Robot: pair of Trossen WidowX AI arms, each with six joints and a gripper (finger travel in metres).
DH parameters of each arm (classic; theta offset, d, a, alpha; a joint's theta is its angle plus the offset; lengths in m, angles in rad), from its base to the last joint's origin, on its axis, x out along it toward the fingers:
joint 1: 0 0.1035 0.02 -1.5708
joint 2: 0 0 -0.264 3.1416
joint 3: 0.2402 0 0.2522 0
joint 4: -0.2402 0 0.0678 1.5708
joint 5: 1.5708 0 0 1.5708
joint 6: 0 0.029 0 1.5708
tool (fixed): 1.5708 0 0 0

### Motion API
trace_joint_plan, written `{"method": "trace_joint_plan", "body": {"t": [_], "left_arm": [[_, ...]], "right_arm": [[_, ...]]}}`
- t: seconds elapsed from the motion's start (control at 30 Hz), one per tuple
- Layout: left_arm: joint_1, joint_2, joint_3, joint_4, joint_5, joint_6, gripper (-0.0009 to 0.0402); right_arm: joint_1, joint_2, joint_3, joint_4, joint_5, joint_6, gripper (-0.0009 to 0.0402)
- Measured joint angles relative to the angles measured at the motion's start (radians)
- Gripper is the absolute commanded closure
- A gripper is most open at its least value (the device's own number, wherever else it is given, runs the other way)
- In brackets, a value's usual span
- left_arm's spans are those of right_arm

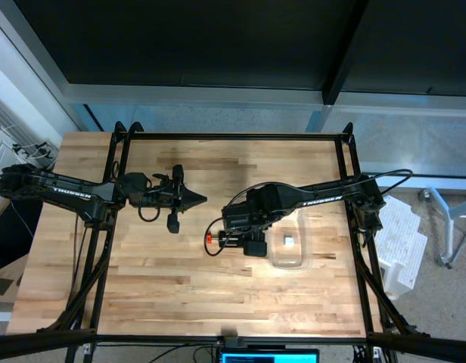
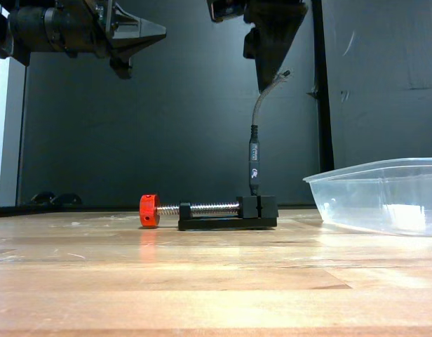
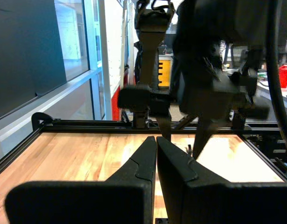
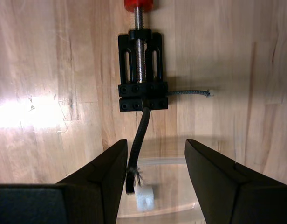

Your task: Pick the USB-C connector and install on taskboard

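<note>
Taskboard point(image 2: 262, 210) hides USB-C connector point(image 2: 254, 161) tip under right tool point(image 4: 155, 145); left tool point(image 3: 156, 139) aloft.

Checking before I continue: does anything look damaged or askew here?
Yes: the plug cable, standing bent in the black clamp, ends frayed at the open right end effector; the left end effector hangs shut, off to the left.

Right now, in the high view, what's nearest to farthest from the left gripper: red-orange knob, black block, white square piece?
1. Red-orange knob, board's left end.
2. Black block, under right gripper.
3. White square piece, in clear plastic tray.
Left gripper hovers at the left.
</note>
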Motion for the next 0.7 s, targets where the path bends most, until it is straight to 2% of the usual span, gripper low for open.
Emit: {"method": "trace_joint_plan", "body": {"t": [0.2, 0.57, 0.7], "left_arm": [[0.000, 0.000, 0.000, 0.000, 0.000, 0.000, 0.0393], [0.000, 0.000, 0.000, 0.000, 0.000, 0.000, 0.0393], [0.000, 0.000, 0.000, 0.000, 0.000, 0.000, 0.0393]], "right_arm": [[-0.030, -0.141, -0.112, 0.198, 0.003, -0.053, 0.0281], [-0.113, -0.442, -0.490, 0.601, -0.002, -0.095, 0.0396], [-0.131, -0.526, -0.606, 0.735, -0.004, -0.119, 0.0389]]}}
